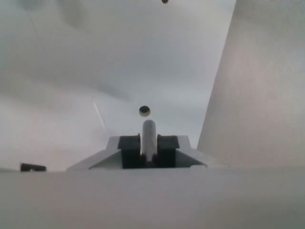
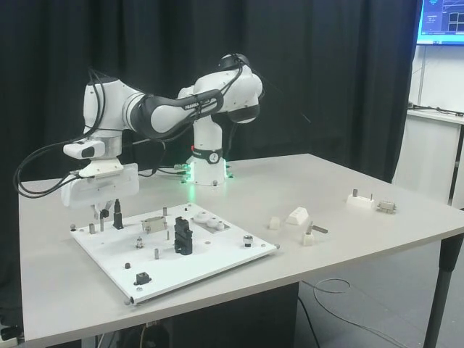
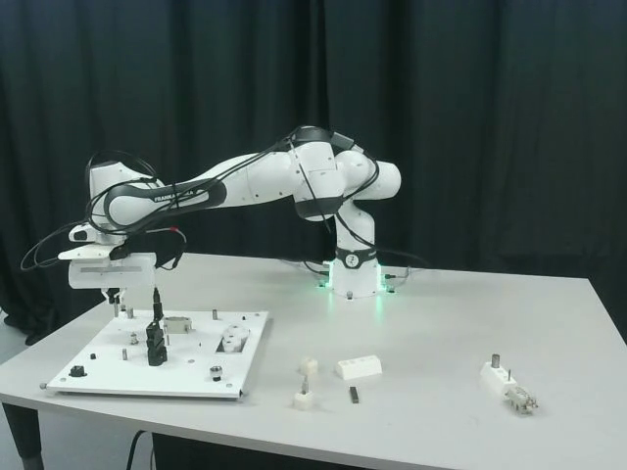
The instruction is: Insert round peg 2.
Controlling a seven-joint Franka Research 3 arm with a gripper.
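Your pincer is pinching the round peg between its black fingers, over the far left corner of the white board on the grey table. In the wrist view the peg's tip sits just short of a small round hole in the board; it looks not yet inserted, though the room views hardly show it.

Small white blocks on grey table
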